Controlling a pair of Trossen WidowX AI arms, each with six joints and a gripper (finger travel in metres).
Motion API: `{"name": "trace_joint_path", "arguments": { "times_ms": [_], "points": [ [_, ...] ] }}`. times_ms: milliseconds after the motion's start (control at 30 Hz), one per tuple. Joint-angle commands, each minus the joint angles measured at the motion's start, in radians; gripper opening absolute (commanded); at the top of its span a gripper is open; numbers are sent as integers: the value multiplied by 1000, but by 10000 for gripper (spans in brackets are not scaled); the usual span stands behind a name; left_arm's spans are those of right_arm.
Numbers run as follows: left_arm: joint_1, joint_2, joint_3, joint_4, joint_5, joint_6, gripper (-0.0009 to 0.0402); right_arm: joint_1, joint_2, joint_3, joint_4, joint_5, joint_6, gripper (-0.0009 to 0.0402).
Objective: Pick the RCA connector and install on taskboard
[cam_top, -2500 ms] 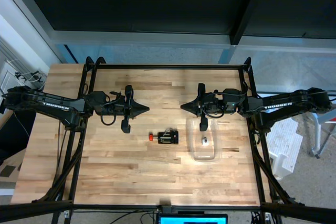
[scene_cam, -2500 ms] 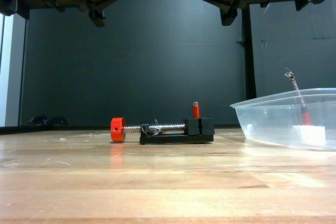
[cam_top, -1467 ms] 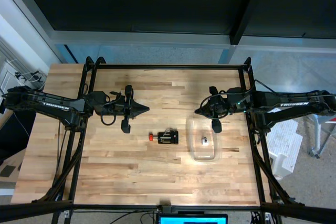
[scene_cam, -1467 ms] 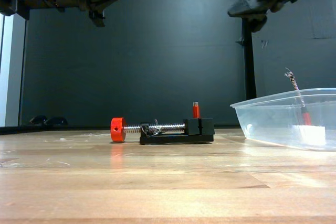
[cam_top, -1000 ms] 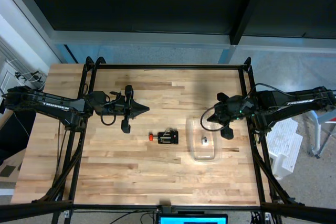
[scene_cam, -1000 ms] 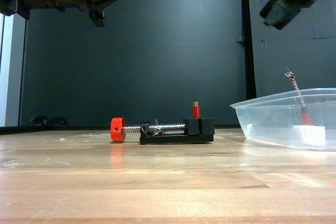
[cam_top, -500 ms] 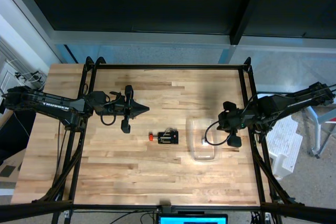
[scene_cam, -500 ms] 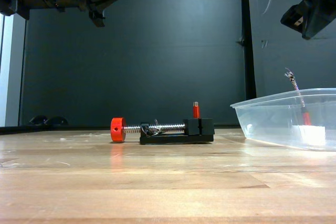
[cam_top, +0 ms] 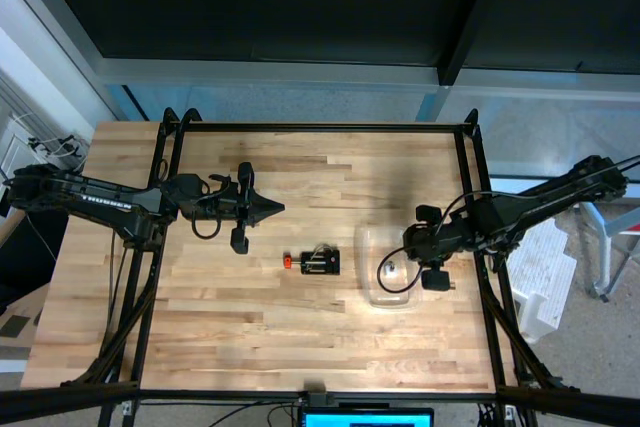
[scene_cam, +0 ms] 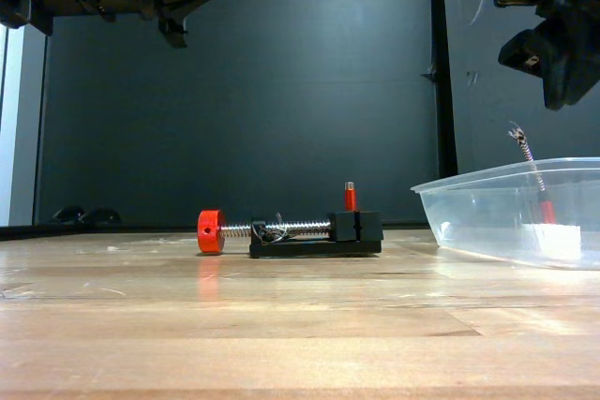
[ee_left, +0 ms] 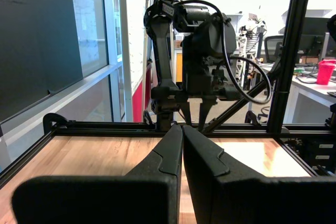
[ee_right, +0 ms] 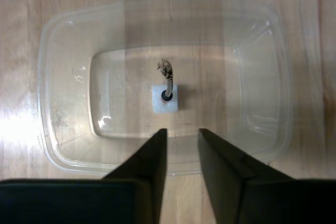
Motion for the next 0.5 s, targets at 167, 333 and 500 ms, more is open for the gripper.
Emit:
{"name": "trace_joint_path", "arguments": {
  "times_ms": [167, 333, 500],
  "points": [
    [0, 0, 0, 0, 0, 0, 0, 10, 82, -1, 31, 2, 4, 145],
    [0, 0, 0, 0, 0, 0, 0, 11, 146, -1, 45, 1, 4, 152],
    [0, 0, 0, 0, 0, 0, 0, 12, 200, -1, 77, 0, 23, 164]
  ]
}}
